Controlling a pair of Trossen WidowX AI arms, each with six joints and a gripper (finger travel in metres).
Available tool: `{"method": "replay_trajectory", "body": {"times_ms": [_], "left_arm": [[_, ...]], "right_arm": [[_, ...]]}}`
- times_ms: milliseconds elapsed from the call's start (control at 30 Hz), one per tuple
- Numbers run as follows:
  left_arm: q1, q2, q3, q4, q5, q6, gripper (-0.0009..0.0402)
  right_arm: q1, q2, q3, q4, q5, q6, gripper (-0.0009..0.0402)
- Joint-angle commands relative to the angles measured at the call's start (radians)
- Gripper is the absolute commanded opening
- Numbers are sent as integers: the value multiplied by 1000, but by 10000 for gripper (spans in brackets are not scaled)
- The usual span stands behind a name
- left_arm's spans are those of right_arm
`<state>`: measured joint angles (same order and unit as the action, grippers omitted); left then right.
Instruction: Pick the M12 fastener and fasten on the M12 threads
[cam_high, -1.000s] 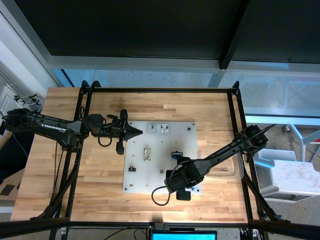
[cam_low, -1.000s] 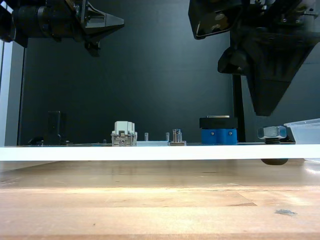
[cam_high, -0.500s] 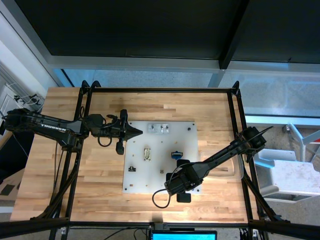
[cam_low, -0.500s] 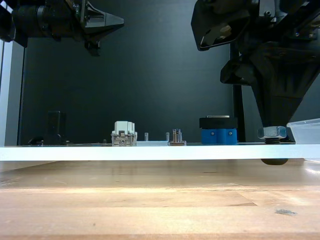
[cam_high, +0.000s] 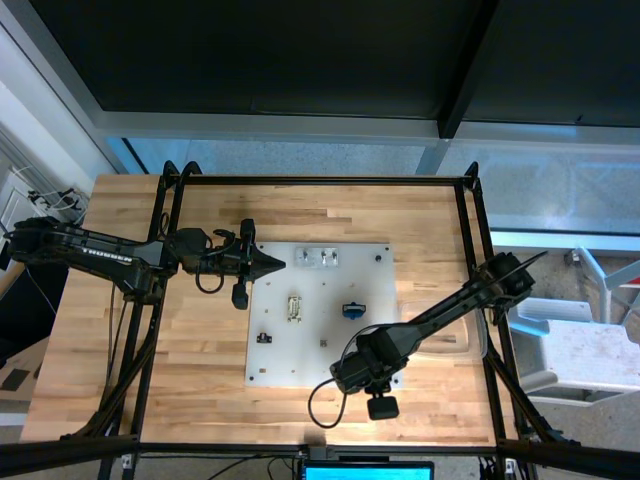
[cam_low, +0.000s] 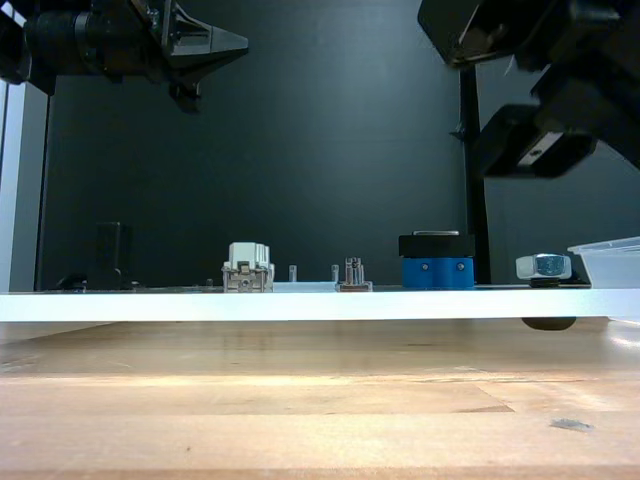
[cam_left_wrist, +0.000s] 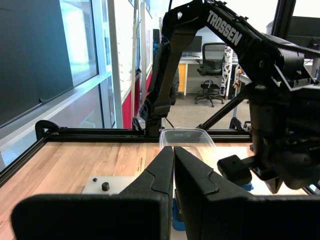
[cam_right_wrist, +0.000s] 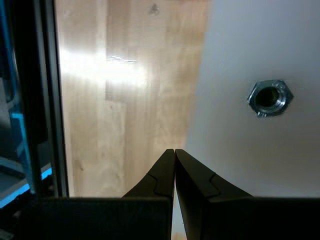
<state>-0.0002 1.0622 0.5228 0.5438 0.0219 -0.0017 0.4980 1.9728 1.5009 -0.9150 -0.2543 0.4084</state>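
Note:
The silver M12 nut sits on its stud near the white board's near right edge, with a dark bit of stud just showing beneath it. In the right wrist view the nut lies on the board with a dark centre, apart from the fingertips. My right gripper is shut on nothing and hangs above the board's edge, well above the nut. In the high view my right arm hides the nut. My left gripper is shut and hovers at the board's far left corner.
A clear tray stands right of the board, behind the nut. On the board are a blue-and-silver block, a beige connector and a small silver post. A black frame rims the table.
My right gripper has lifted off the nut and drawn back toward the near edge. The nut stays on its stud. The left arm has not moved.

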Motion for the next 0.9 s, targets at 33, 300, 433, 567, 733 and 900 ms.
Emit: {"method": "replay_trajectory", "body": {"times_ms": [33, 300, 433, 567, 733, 900], "left_arm": [[0, 0, 0, 0, 0, 0, 0], [0, 0, 0, 0, 0, 0, 0], [0, 0, 0, 0, 0, 0, 0], [0, 0, 0, 0, 0, 0, 0], [0, 0, 0, 0, 0, 0, 0], [0, 0, 0, 0, 0, 0, 0]], "right_arm": [[-1, -2, 1, -13, 57, 8, 0], [-2, -8, 17, -18, 257, 60, 0], [-4, 0, 15, -15, 309, 64, 0], [-4, 19, 13, -5, 318, 63, 0], [-4, 30, 13, 2, 315, 63, 0], [-5, 27, 15, 5, 128, 37, 0]]}}
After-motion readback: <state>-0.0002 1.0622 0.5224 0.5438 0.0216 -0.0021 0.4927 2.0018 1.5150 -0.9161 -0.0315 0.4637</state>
